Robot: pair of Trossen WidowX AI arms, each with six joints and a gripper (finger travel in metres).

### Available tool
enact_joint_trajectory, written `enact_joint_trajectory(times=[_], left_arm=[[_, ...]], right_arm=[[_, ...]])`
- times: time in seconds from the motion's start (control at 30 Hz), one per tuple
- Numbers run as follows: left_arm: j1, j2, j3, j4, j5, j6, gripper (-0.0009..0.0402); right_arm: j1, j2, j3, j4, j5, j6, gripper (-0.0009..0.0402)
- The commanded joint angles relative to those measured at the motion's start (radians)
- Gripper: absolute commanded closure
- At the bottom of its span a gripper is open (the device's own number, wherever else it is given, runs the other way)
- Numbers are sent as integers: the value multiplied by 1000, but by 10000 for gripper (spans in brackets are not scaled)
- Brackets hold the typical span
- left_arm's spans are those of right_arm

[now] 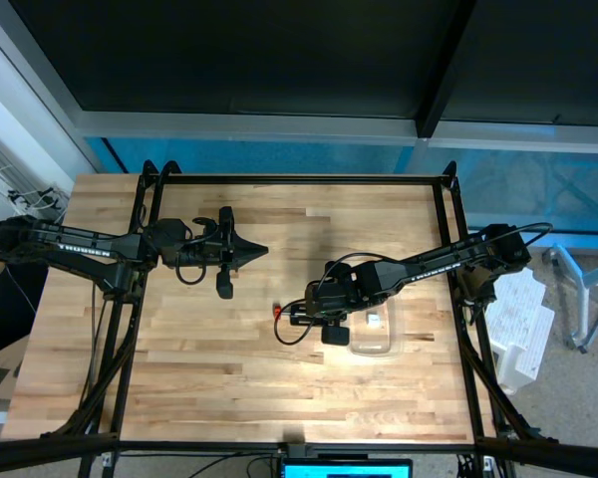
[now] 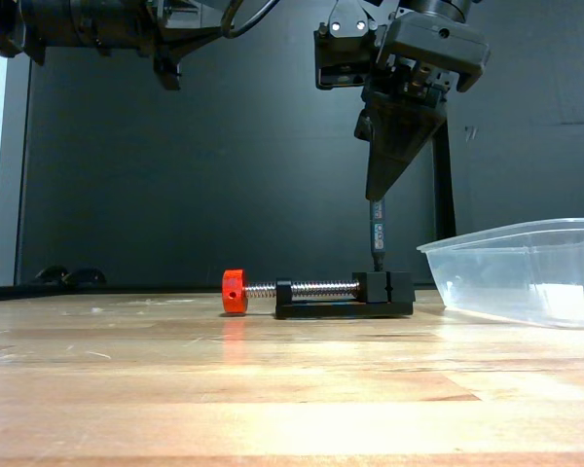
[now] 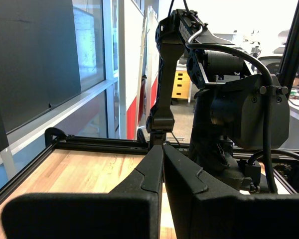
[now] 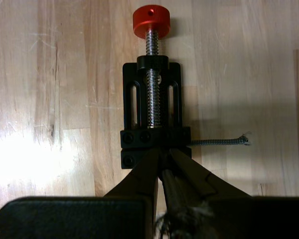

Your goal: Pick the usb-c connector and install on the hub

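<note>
usb-c connector (image 2: 377, 233) and hub (image 2: 389, 290) both sit a little right of the middle of your wooden table (image 1: 179, 358), inside its black frame (image 1: 299, 179).

Your left arm (image 1: 70, 247) lies stretched in from the table's left edge, well apart from the work. The left gripper (image 1: 262, 251) points toward the centre, raised off the wood, with its fingers pressed together on nothing.

Your right arm (image 1: 439, 259) reaches inward from the right edge. The right gripper (image 2: 377, 199) points straight down over the hub, its fingers pinched on the usb-c connector.

A clear plastic tray (image 2: 526, 277) rests on the table just beside the hub, on the side nearer the right arm, with a tiny pale piece (image 1: 375, 319) inside it.

The hub lies flat on the wood. It has a black body, a threaded silver screw (image 4: 152, 99) running along it, and a red-orange knob (image 4: 151, 19) at the end away from the tray. A thin grey braided cord (image 4: 219, 142) sticks out sideways from the block end.

The connector hangs upright from the fingertips as a slim dark piece. Its lower tip is at the top of the hub's block, at the end opposite the knob. In the low view it looks to be touching, but you cannot tell whether it is seated.
</note>
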Motion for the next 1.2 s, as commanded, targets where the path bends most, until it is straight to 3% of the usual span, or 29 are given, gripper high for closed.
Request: enact_joint_trajectory(times=[0.03, 0.47, 1.2], left_arm=[[0, 0, 0, 0, 0, 0, 393], [0, 0, 0, 0, 0, 0, 393], [0, 0, 0, 0, 0, 0, 393]], right_arm=[[0, 6, 0, -7, -4, 0, 393], [0, 1, 3, -6, -3, -4, 385], [0, -43, 56, -104, 8, -30, 255]])
